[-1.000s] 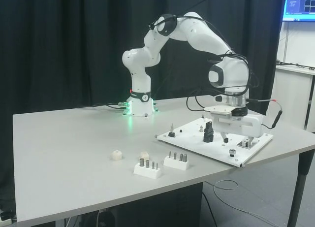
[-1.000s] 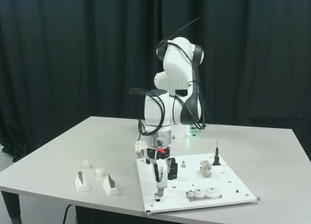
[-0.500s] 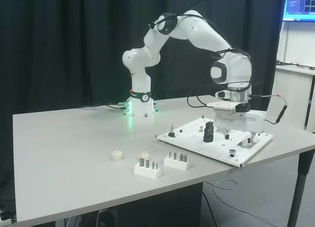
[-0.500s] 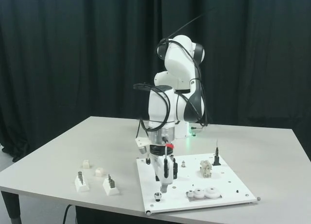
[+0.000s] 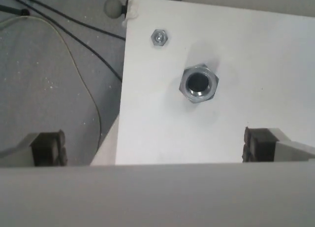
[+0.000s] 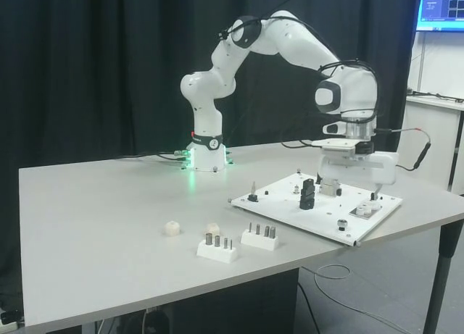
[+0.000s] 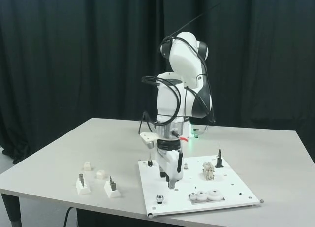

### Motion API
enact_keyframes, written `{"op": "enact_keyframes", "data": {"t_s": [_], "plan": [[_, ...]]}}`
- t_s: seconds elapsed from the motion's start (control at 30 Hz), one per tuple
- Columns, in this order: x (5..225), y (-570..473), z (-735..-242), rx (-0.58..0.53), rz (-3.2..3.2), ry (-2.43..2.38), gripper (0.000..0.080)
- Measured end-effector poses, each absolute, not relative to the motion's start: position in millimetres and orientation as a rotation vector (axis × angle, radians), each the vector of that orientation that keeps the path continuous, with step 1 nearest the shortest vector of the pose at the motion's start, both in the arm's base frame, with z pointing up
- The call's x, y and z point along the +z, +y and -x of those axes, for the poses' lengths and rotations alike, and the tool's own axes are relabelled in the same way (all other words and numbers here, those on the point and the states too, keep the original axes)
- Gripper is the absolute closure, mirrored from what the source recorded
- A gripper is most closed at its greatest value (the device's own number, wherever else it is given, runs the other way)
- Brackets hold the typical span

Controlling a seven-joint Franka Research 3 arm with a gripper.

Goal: Pick square peg 1.

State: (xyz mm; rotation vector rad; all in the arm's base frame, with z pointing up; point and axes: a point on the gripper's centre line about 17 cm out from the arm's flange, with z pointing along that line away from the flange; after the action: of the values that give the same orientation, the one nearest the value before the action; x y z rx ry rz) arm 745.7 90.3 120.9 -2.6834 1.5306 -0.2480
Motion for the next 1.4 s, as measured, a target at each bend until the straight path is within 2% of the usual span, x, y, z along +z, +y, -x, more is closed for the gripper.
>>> {"op": "enact_keyframes", "data": {"t_s": [0.93,1.4], "plan": [[141,62,-751,-0.329,2.844,1.357,0.0003],[142,6,-733,-0.206,3.188,0.68,0.0003]]}}
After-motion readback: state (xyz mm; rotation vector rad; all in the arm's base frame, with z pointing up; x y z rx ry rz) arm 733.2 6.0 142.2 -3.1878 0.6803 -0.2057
